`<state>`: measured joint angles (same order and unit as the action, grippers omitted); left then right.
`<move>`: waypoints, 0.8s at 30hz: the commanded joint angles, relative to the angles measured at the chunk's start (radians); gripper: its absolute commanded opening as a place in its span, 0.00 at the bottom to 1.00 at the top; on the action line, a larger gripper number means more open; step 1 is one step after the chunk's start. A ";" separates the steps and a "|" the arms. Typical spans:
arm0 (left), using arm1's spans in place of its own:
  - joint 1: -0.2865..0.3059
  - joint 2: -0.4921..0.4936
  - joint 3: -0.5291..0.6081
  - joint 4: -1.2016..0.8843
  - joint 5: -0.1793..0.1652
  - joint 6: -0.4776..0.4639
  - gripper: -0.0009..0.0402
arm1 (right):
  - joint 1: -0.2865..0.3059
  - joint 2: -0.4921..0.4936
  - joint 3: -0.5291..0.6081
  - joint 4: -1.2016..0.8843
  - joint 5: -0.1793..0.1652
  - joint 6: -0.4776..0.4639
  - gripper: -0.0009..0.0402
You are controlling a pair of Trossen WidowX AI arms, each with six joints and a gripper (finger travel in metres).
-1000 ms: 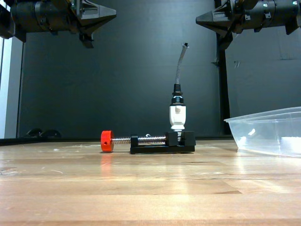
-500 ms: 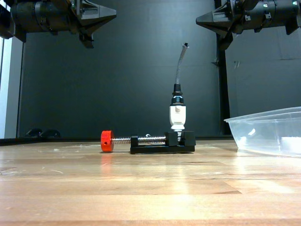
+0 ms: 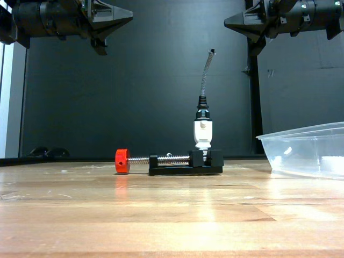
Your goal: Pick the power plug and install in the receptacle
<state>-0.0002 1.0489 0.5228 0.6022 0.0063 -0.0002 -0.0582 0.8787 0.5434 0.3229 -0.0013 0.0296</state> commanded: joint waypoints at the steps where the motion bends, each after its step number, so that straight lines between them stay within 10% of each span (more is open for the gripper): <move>1: 0.000 0.000 0.000 0.000 0.000 0.000 0.02 | 0.002 0.000 -0.004 0.006 -0.001 -0.027 0.02; 24: 0.000 0.000 0.000 0.000 0.000 0.000 0.02 | 0.005 0.000 -0.031 0.061 -0.026 -0.038 0.02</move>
<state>-0.0002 1.0489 0.5228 0.6025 0.0063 -0.0002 -0.0536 0.8787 0.5121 0.3847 -0.0280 -0.0097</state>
